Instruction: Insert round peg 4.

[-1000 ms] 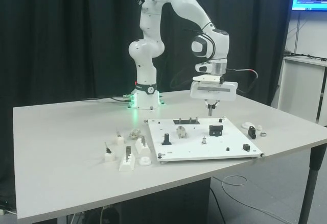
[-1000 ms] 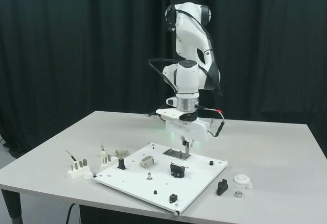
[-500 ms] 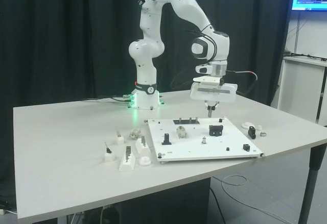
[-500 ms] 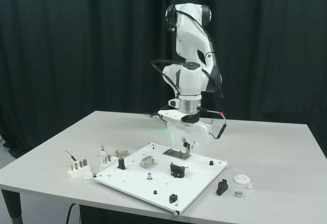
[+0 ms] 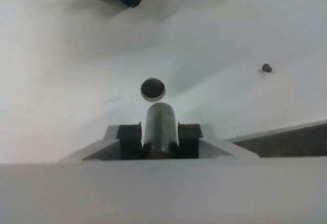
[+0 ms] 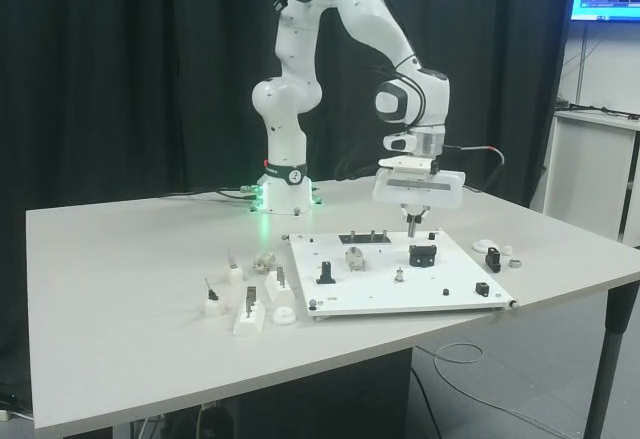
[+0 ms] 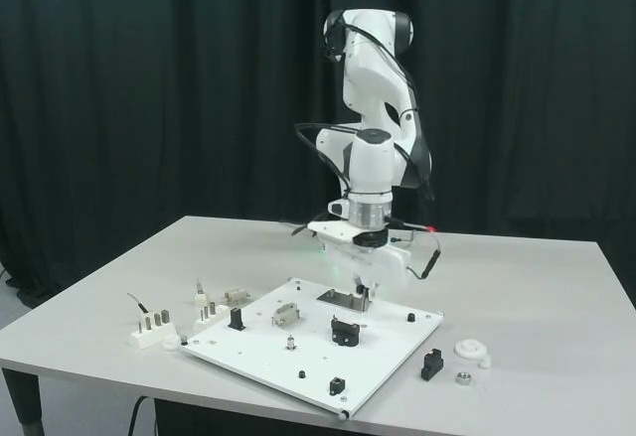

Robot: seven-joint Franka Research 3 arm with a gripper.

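A grey round peg (image 5: 159, 127) stands upright between my gripper's (image 5: 159, 141) black pads (image 5: 131, 138), which are shut on it. Just beyond the peg's tip, a dark round hole (image 5: 152, 88) shows in the white board (image 5: 76, 81). In the first room view the gripper (image 6: 412, 218) hangs low over the back right part of the board (image 6: 400, 294), near the black clamp block (image 6: 423, 254). The second room view shows the gripper (image 7: 362, 285) close above the board (image 7: 258, 352).
A dark plate with short pegs (image 6: 365, 236) sits at the board's back edge. Small fixtures (image 6: 327, 271) stand on the board. White holders with pins (image 6: 248, 309) lie left of it. A white gear (image 6: 487, 245) and a black block (image 6: 494, 259) lie to its right.
The arm has carried the gripper and peg slightly rightward and lower toward the board. The fingers stayed shut on the peg.
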